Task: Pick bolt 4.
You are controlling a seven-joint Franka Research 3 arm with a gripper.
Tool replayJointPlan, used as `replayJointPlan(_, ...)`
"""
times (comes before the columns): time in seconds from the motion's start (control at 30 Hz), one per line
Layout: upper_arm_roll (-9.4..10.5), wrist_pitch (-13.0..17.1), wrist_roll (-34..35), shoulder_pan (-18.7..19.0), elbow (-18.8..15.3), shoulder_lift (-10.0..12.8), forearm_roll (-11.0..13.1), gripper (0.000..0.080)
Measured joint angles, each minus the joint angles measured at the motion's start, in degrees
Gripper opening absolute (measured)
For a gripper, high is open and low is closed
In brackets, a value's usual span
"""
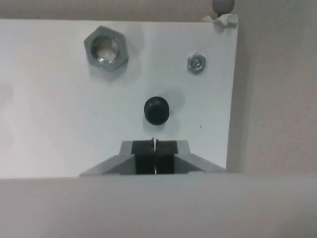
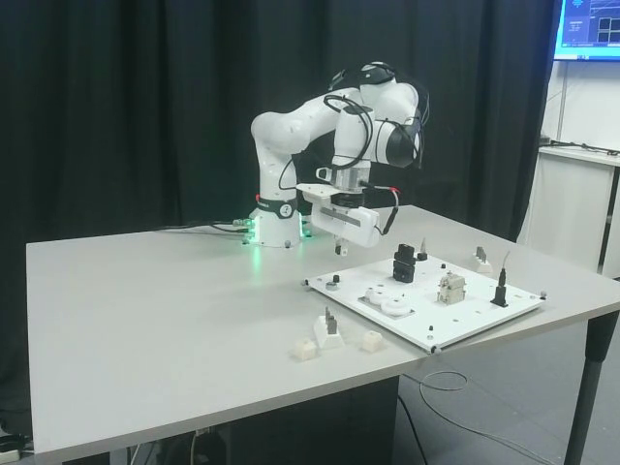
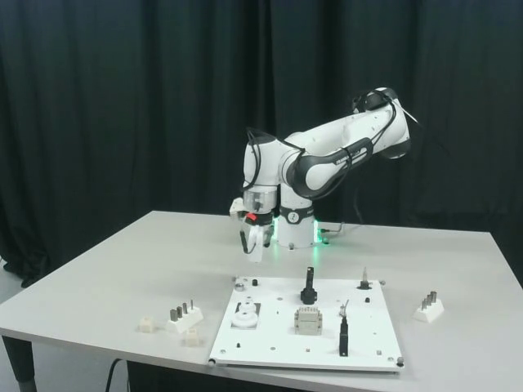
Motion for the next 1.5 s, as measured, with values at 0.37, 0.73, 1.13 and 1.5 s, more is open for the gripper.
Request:
replayJointPlan(0.37,-0.05,1.2,-0.7,-0.2,0.0,0.0,-0.6,0.0001)
replayJointPlan(0.73,-0.21,2.2,-3.9,-0.6,0.0,0.0,-1.1,0.0)
replayJointPlan(1.13,-0.9,2.2,-6.0,-1.4,0.5,0.0,-1.1,0.0095)
replayJointPlan(1.5,-2.36,2.8,-13.1,-2.5,0.8,0.0,-1.1,0.0672)
